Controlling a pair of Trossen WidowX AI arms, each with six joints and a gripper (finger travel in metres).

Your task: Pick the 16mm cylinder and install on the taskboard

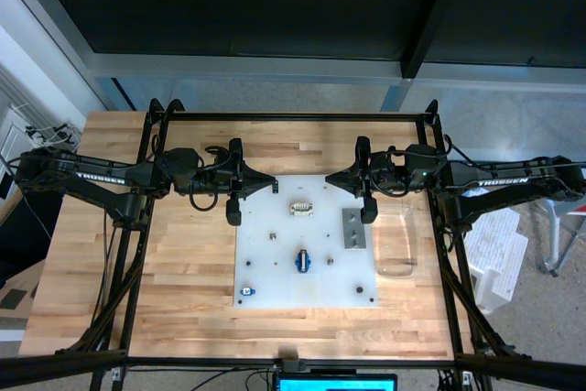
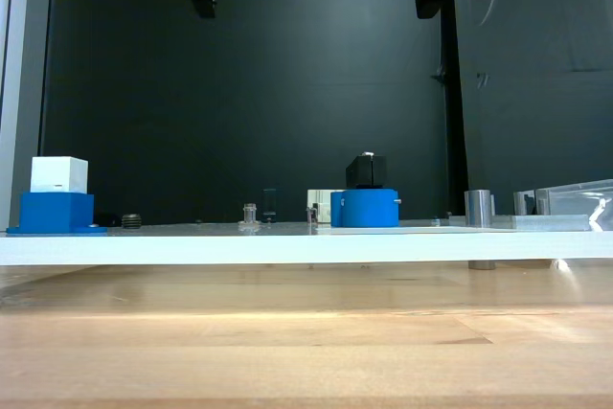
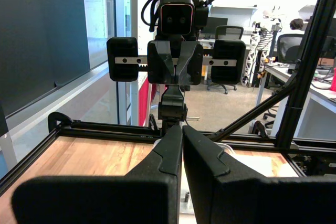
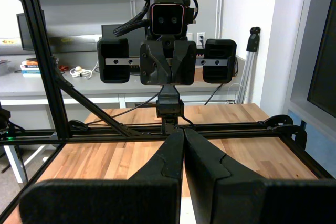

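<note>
I see the left gripper (image 1: pixel 271 183) and right gripper (image 1: pixel 330 180) both clenched empty, high above the taskboard (image 1: pixel 275 272) at its far edge, while the cylinder (image 1: pixel 330 260) stands on it just right of the blue part (image 1: pixel 302 261).

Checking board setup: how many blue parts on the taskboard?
2. One blue part mid-taskboard, one at its near left corner. Left tool and right tool, both shut, hang over its far edge.
</note>
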